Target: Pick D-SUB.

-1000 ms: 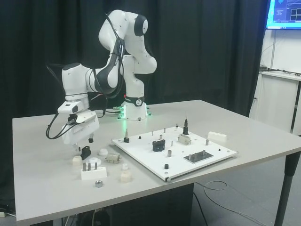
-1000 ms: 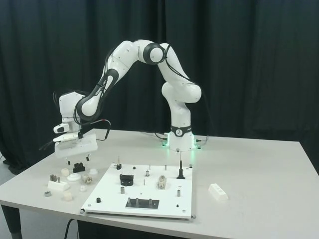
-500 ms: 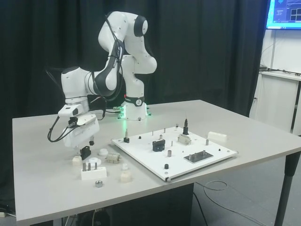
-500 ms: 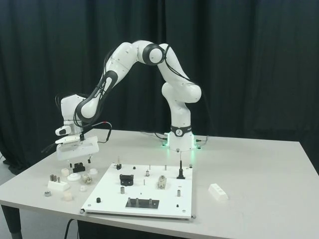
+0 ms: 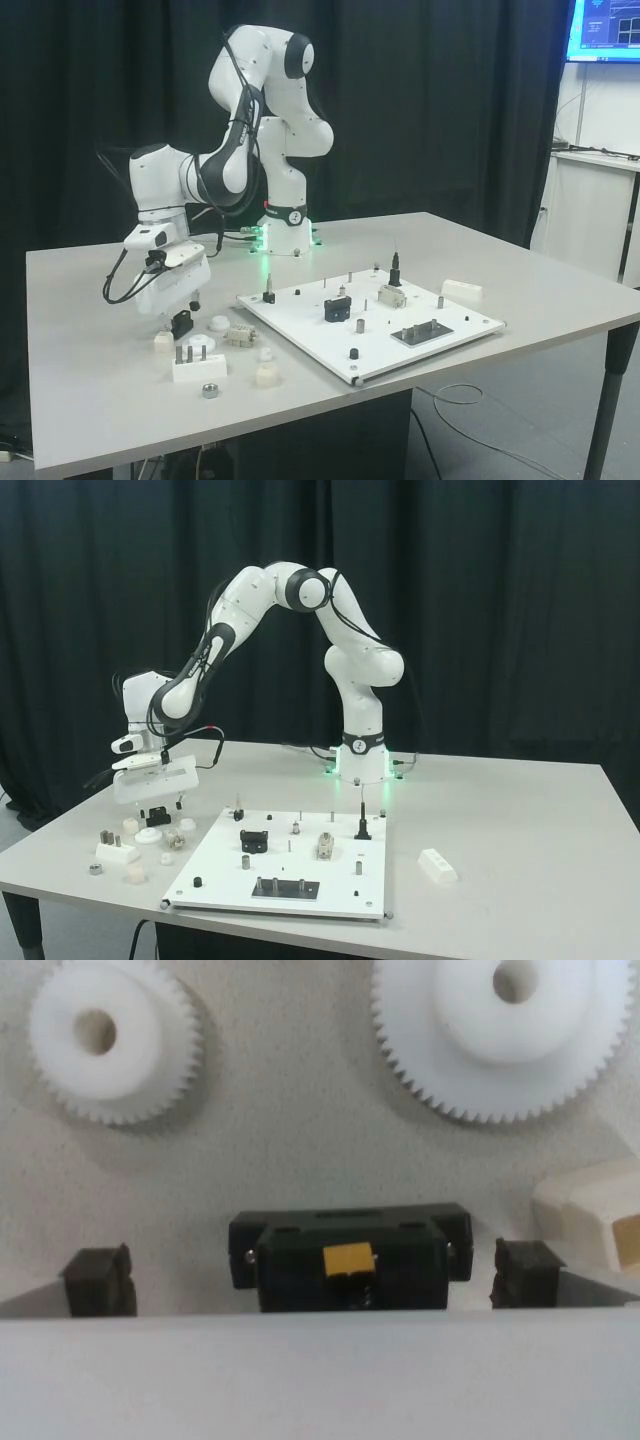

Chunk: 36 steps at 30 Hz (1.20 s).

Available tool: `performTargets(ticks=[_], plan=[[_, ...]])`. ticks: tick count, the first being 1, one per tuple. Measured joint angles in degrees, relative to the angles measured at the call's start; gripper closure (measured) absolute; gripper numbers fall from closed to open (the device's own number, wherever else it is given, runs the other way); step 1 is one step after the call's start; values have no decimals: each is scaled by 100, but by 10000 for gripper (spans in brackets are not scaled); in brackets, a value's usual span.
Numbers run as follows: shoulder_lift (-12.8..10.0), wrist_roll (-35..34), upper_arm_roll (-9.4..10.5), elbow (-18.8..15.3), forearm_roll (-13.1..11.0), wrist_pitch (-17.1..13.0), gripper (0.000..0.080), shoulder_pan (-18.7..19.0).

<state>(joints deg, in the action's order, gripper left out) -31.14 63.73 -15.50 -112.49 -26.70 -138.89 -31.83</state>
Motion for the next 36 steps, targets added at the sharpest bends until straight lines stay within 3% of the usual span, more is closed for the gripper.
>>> performTargets(ticks=[4, 5, 10, 11, 16, 17, 30, 36], plan=[[0, 64, 0, 1, -40, -15, 3, 0], [0, 64, 0, 2, -41, -20, 110, 0], [0, 64, -5, 6, -55, -37, 110, 0], [0, 64, -6, 6, -64, -39, 262, 0], [0, 64, -17, 7, -117, -40, 262, 0], [0, 64, -19, 7, -126, -40, 422, 0], [7, -104, -62, 21, -222, -16, 420, 5], [91, -254, -82, 100, -202, 140, 420, 27]])
